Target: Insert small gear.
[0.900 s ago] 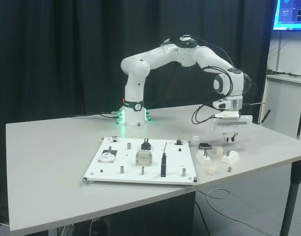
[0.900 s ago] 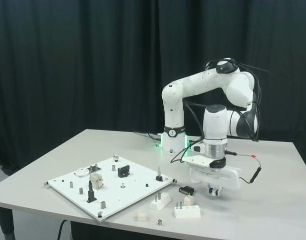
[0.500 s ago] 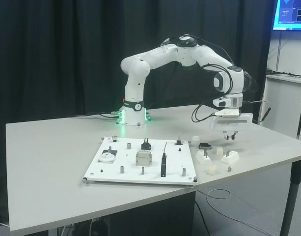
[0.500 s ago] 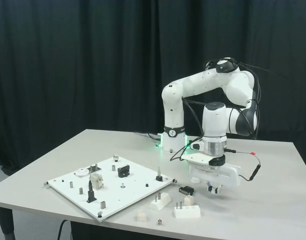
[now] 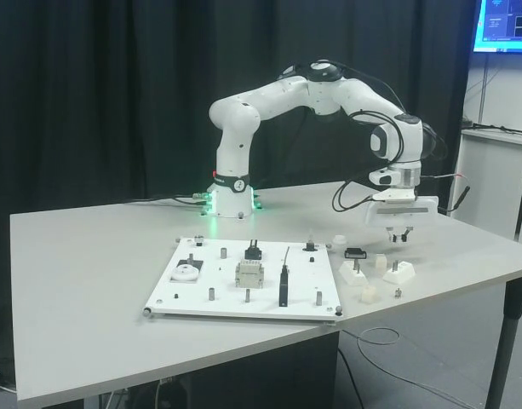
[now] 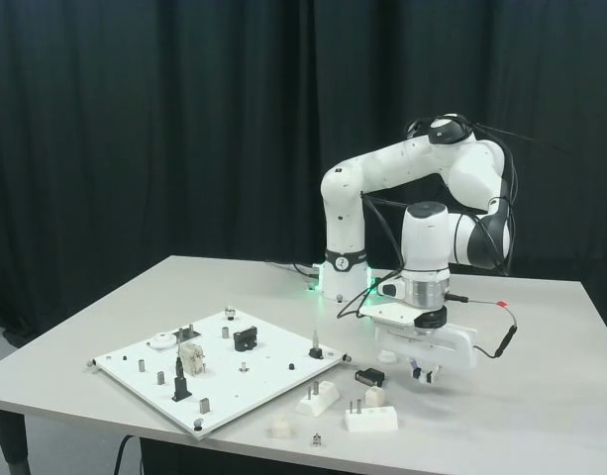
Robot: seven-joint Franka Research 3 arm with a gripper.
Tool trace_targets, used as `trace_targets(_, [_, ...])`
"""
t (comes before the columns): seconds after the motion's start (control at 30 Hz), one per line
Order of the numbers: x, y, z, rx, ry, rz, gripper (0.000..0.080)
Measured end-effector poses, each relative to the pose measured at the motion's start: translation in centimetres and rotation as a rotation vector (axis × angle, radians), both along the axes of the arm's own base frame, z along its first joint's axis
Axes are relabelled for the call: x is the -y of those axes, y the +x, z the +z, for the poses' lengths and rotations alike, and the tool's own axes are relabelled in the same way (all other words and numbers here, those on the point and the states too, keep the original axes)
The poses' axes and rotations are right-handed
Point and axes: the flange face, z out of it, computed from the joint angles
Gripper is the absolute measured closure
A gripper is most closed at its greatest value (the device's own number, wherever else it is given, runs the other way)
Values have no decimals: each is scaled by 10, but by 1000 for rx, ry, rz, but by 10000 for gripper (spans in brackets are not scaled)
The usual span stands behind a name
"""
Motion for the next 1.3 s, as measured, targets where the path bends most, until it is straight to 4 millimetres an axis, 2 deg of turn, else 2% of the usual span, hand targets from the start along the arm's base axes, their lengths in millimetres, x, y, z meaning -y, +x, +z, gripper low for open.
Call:
trace_targets(0.5, [1,1,1,7,-11,2,607])
trace_targets(0.8, [6,5,9,31,-35,2,607])
trace_targets(1.0, [20,6,18,34,-81,-3,607])
trace_targets(1.3, [61,4,35,37,-147,-38,607])
